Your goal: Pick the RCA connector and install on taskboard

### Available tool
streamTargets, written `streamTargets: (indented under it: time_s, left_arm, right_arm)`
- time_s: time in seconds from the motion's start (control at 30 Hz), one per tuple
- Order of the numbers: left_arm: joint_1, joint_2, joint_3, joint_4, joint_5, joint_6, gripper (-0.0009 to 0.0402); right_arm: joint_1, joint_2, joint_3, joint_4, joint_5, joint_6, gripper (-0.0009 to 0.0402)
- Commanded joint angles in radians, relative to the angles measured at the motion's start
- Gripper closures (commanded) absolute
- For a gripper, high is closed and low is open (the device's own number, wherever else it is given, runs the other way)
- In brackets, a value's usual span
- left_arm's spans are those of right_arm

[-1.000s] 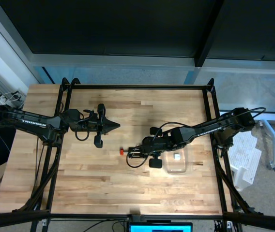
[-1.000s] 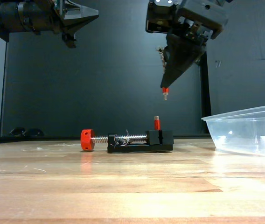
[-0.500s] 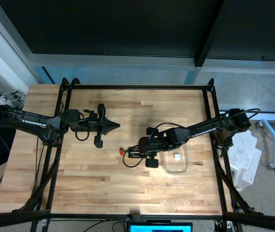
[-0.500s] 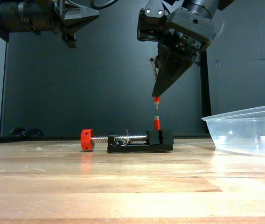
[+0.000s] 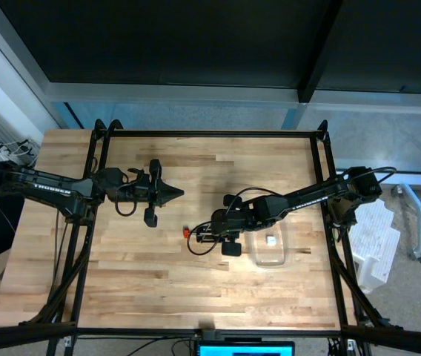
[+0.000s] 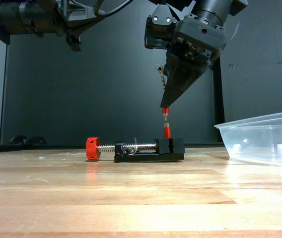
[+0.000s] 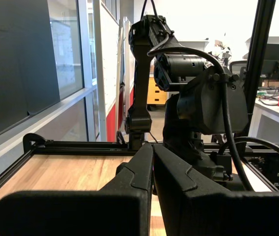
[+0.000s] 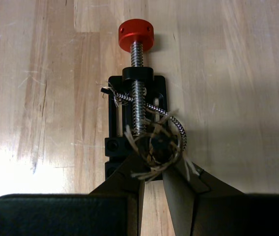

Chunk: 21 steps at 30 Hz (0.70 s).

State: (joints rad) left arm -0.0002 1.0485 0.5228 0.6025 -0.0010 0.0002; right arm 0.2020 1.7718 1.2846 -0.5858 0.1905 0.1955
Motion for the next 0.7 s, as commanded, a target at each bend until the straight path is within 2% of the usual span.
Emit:
streamTargets:
  time_s: [0.03, 0.7]
  left_arm:
    - [0.000, 0.000, 0.000, 0.000, 0.001, 0.000, 0.0393]
    - [0.000, 0.000, 0.000, 0.001, 0.000, 0.000, 0.0393]
  right_arm:
    - [0.000, 0.000, -0.002, -0.001, 0.000, 0.002, 0.0393]
    - [0.000, 0.005, -0.006, 0.011, -0.004, 0.008, 0.0393]
